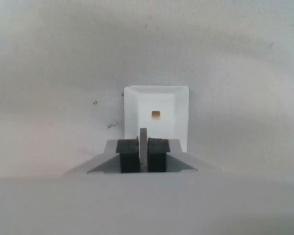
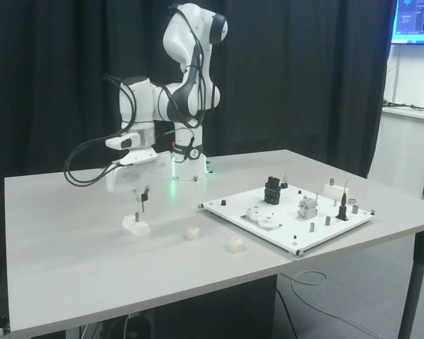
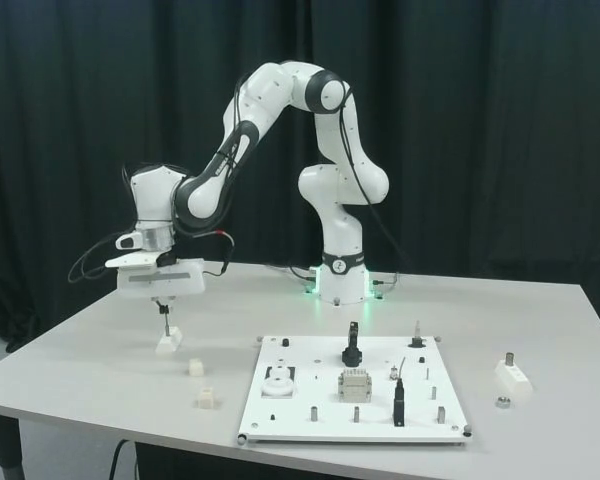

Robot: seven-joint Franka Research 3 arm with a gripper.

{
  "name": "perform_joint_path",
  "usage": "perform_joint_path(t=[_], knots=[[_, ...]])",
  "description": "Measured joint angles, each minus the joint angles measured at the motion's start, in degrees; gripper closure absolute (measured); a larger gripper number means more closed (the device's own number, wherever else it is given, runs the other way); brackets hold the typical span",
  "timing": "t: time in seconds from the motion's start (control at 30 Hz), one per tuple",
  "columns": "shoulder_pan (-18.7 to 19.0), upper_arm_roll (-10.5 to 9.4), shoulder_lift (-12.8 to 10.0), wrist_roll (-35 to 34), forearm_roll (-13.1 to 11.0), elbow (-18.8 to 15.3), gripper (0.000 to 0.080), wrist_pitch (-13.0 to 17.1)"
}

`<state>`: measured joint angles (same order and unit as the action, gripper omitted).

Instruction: Insert square peg 1.

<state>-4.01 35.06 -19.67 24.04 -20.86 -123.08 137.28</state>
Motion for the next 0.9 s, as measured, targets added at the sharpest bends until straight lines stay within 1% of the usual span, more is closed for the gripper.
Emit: perform_joint_path(t=[0.2, 0.53, 0.7, 0.9], knots=[[0.00, 0.27, 0.78, 0.00, 0.16, 0.00, 0.0771, -0.43], [0.11, 0.37, 0.83, -0.15, 0.16, 0.00, 0.0771, -0.44], [0.48, 0.37, 1.00, -1.38, 0.16, 0.00, 0.0771, -0.43], [1.27, 0.37, 1.74, -2.75, 0.16, 0.00, 0.0771, -0.43]])
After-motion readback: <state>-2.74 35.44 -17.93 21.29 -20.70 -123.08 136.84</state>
